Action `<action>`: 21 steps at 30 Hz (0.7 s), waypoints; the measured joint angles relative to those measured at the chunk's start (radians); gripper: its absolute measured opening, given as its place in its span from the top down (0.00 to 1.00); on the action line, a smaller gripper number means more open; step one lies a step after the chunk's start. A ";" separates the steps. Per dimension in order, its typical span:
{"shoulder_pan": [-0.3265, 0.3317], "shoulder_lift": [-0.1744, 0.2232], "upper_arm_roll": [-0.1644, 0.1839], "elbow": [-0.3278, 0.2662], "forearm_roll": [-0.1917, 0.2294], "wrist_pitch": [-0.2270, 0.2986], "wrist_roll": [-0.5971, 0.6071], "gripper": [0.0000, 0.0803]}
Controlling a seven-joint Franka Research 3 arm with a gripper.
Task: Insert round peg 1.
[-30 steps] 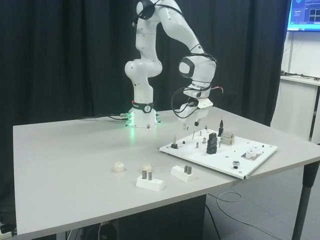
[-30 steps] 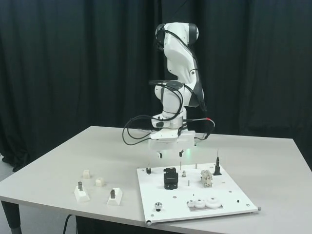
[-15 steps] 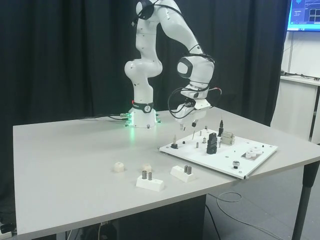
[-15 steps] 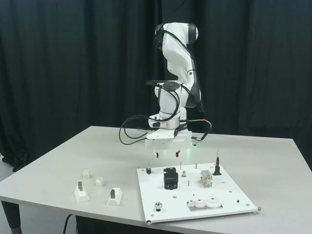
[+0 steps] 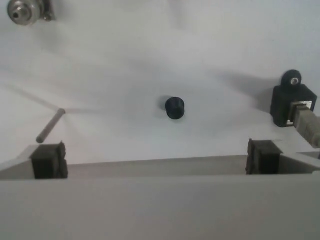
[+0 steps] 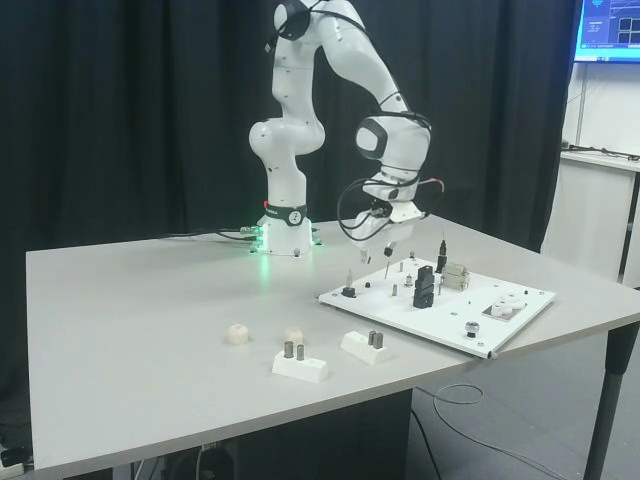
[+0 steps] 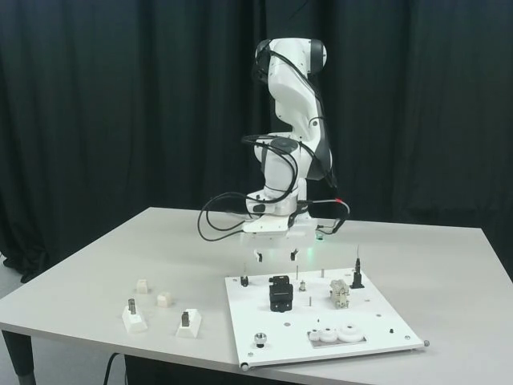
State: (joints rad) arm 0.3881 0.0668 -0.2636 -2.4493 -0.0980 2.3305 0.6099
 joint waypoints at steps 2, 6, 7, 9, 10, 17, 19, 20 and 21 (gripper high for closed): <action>0.000 0.002 0.002 0.000 0.000 0.001 0.003 0.00; 0.000 0.005 0.005 0.000 0.000 0.002 0.007 0.00; 0.000 0.005 0.006 0.000 0.000 0.002 0.007 0.00; 0.000 0.006 0.007 0.000 0.000 0.002 0.007 0.00; 0.000 0.006 0.008 0.000 0.000 0.002 0.007 0.00; 0.000 0.008 0.011 0.000 0.001 0.003 0.007 0.00; 0.000 0.009 0.012 0.000 0.002 0.003 0.008 0.00; 0.000 0.010 0.013 0.000 0.003 0.003 0.009 0.00; 0.000 0.010 0.014 0.000 0.003 0.003 0.010 0.00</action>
State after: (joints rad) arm 0.3883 0.0770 -0.2493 -2.4493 -0.0947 2.3331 0.6198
